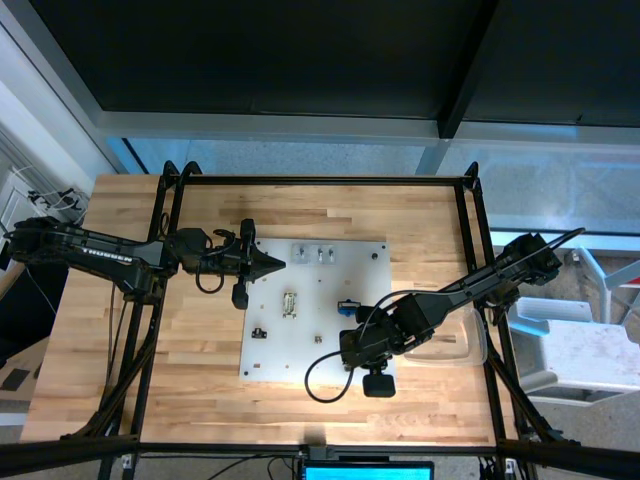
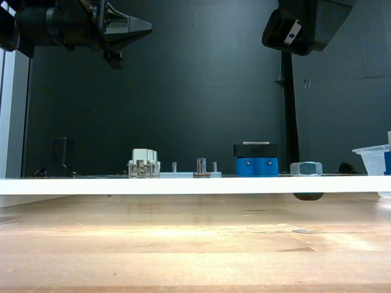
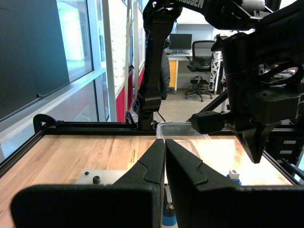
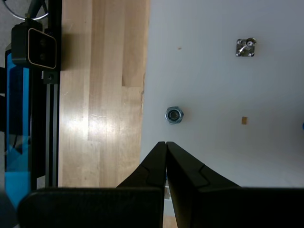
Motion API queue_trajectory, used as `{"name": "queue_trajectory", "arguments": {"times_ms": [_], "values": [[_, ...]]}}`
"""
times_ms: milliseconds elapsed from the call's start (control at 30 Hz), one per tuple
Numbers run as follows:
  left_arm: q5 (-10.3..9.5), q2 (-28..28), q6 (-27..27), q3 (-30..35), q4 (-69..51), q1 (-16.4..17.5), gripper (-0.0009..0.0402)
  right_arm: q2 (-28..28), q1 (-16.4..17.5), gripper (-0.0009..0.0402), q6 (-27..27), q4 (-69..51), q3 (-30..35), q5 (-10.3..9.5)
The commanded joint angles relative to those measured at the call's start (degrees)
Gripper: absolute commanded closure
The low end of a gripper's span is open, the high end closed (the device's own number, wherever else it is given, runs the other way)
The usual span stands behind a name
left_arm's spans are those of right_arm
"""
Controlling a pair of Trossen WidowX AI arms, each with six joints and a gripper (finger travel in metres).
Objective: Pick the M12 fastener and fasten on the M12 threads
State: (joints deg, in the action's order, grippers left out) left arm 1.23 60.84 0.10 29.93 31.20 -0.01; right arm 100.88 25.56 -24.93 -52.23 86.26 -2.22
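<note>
Right hand (image 4: 166,144) raised well above the white board (image 4: 228,85), pointing straight down, fingers closed tip to tip with nothing between them. Left hand (image 3: 165,142) likewise closed and empty, held high over the board's far left edge, well apart from the work. M12 fastener (image 4: 174,115) below the right hand, on the board just beside its near edge, free of any grip. In the low view, seated flat at the board's near right, in front of the clear tray (image 2: 371,152) rather than in it. In the high view, hidden under the right arm. No ribs showing beneath it, so judged to be run down on its stud, though not provable from these views. Appearance: small silver hexagon, bright top face, six short flats, dark round bore, far smaller than the hand. Handling, as a judgement: light, rigid and not fragile, but smooth and slippery, apt to squirt out of a skewed pinch. Best taken from above across two opposite flats, fingers opened only a little wider than the hexagon, centred over the bore, then squeezed squarely. For any further turning, same hold on the flats, axis kept upright to spare the thread. Pale wooden worktop (image 1: 200,330) beneath the board.
</note>
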Motion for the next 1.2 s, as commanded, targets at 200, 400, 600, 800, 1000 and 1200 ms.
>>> {"name": "queue_trajectory", "arguments": {"times_ms": [200, 400, 600, 800, 1000, 1200], "values": [[0.02, 0.02, 0.0, 0.02, 0.0, 0.0, 0.0393, 0.04, -0.07, 0.0393, 0.37, 0.0, 0.02, 1.64], [0.02, 0.02, 0.0, 0.02, 0.0, 0.02, 0.0393, 0.04, -0.04, 0.0393, 0.33, 0.04, 0.02, 1.64], [0.02, 0.02, 0.0, 0.02, 0.0, 0.02, 0.0393, 0.04, -0.07, 0.0393, 0.33, 0.28, 0.02, 1.62], [0.02, 0.02, 0.0, 0.02, 0.0, 0.0, 0.0393, 0.04, -0.07, 0.0393, 0.33, 0.42, 0.02, 1.62], [0.02, 0.02, 0.0, 0.02, 0.0, 0.02, 0.0393, 0.04, -0.07, 0.0393, 0.33, 0.52, 0.02, 1.64], [0.02, 0.02, 0.0, 0.02, 0.0, 0.02, 0.0393, 0.04, -0.07, 0.0393, 0.33, 0.72, 0.02, 1.64]]}}
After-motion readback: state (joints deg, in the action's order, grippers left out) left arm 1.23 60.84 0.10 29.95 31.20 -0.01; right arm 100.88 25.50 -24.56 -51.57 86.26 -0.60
